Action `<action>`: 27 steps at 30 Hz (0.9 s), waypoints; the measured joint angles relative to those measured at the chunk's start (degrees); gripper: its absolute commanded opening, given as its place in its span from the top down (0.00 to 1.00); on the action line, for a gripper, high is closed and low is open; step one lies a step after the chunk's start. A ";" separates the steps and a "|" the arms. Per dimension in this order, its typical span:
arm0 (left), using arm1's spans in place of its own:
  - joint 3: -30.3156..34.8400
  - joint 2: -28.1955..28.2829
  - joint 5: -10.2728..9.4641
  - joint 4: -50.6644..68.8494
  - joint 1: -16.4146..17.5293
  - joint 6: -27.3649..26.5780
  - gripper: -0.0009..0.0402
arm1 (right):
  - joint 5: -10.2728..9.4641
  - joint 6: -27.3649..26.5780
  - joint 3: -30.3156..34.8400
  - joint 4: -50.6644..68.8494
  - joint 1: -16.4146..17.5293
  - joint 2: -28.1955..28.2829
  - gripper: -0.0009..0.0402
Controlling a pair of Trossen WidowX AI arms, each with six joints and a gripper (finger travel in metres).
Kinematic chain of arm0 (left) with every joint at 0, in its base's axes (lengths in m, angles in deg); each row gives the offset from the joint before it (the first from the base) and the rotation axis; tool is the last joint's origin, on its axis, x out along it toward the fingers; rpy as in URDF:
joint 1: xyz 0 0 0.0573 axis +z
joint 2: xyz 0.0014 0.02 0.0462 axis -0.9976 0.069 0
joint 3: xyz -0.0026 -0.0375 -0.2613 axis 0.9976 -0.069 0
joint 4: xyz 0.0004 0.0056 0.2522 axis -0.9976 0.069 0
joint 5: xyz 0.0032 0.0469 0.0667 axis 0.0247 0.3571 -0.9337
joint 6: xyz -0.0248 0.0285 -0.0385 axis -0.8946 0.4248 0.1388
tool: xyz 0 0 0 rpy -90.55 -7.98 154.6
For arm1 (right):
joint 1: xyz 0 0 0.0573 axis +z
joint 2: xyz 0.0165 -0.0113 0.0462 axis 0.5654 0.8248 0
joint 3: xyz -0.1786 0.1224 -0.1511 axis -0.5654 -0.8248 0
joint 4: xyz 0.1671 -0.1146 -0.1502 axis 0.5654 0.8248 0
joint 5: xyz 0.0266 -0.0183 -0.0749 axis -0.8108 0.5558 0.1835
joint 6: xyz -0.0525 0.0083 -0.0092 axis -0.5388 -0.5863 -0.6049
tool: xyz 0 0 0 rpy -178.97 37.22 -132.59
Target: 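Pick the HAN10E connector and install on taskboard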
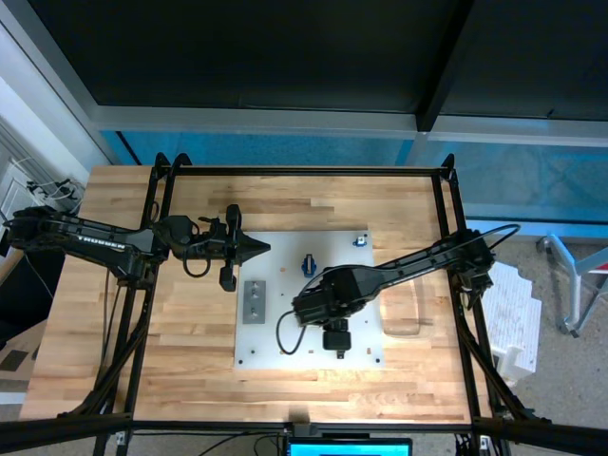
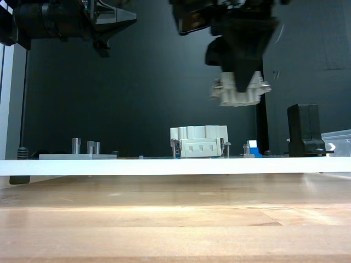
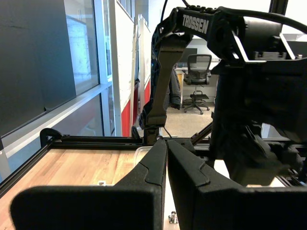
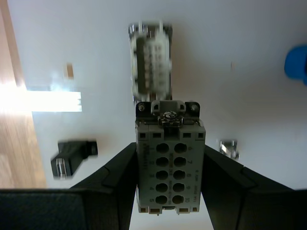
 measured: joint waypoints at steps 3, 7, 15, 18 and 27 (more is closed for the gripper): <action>0.02 -0.02 -0.02 -0.02 0.00 0.00 0.98 | 0.00 -0.74 3.39 0.72 -0.28 2.64 0.96; 0.00 -0.02 0.00 -0.02 0.00 -0.02 0.98 | 0.00 -1.77 6.97 1.40 -0.55 5.60 0.96; 0.02 -0.02 0.00 0.00 0.00 0.00 0.98 | -0.13 -3.10 10.51 1.53 -0.98 8.94 0.96; 0.00 -0.02 -0.02 -0.02 0.00 0.00 0.98 | -0.20 -3.30 10.97 1.18 -1.09 9.84 0.96; 0.00 0.00 0.00 -0.02 0.00 0.00 0.98 | -0.59 -3.48 9.75 -1.38 -1.20 10.08 0.96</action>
